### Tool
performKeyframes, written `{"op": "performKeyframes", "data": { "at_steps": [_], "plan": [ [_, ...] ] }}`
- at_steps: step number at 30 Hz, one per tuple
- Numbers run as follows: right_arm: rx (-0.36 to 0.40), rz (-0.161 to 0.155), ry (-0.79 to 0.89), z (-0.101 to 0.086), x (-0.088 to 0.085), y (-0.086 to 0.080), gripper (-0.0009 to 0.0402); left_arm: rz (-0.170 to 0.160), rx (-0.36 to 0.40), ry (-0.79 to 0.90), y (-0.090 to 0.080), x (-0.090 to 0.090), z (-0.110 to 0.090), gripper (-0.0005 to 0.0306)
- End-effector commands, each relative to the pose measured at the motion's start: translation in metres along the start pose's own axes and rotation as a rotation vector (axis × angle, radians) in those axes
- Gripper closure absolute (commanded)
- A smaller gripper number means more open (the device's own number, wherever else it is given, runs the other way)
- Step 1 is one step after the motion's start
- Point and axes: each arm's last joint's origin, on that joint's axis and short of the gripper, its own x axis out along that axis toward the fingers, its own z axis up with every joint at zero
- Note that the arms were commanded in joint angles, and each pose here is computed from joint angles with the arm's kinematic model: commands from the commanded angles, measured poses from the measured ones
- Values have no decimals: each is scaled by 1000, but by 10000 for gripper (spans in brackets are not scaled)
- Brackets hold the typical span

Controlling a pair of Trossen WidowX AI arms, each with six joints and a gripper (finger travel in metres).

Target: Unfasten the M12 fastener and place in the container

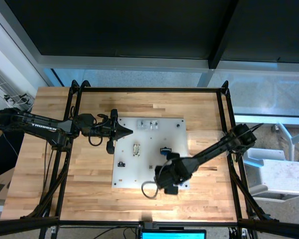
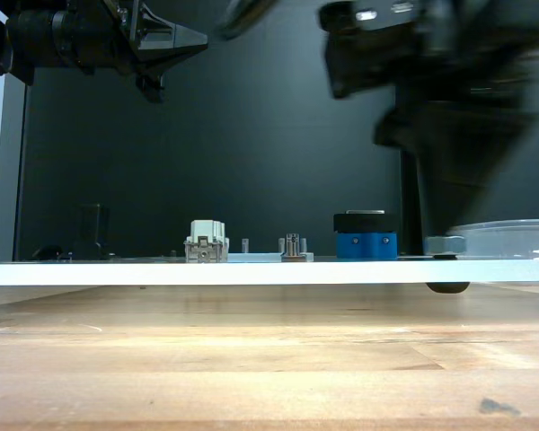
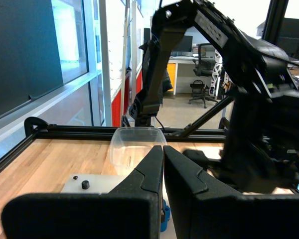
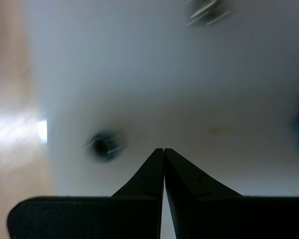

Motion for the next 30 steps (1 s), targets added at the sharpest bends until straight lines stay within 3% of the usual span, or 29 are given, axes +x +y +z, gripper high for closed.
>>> {"op": "performKeyframes", "data": {
  "at_steps": [1, 4, 8, 11, 14, 15, 25, 30],
  "plan": [
    [2, -1, 8, -2, -6, -1, 393, 0, 0, 0, 0, 0, 0, 300],
    [9, 19, 23, -3, -7, -1, 393, 0, 0, -1, 0, 0, 0, 300],
    [11, 83, 49, -3, -10, 1, 393, 0, 0, 0, 0, 0, 0, 300],
    [23, 164, 66, -3, -13, 3, 393, 0, 0, 0, 0, 0, 0, 300],
    [25, 265, 71, -1, -15, 8, 393, 0, 0, 0, 0, 0, 0, 300],
    [26, 283, 70, 0, -15, 9, 393, 0, 0, 0, 0, 0, 0, 300],
    [23, 283, 61, 2, 7, 15, 393, 0, 0, 0, 0, 0, 0, 300],
    [26, 247, 47, 2, 13, 15, 393, 0, 0, 0, 0, 0, 0, 300]
  ]
}}
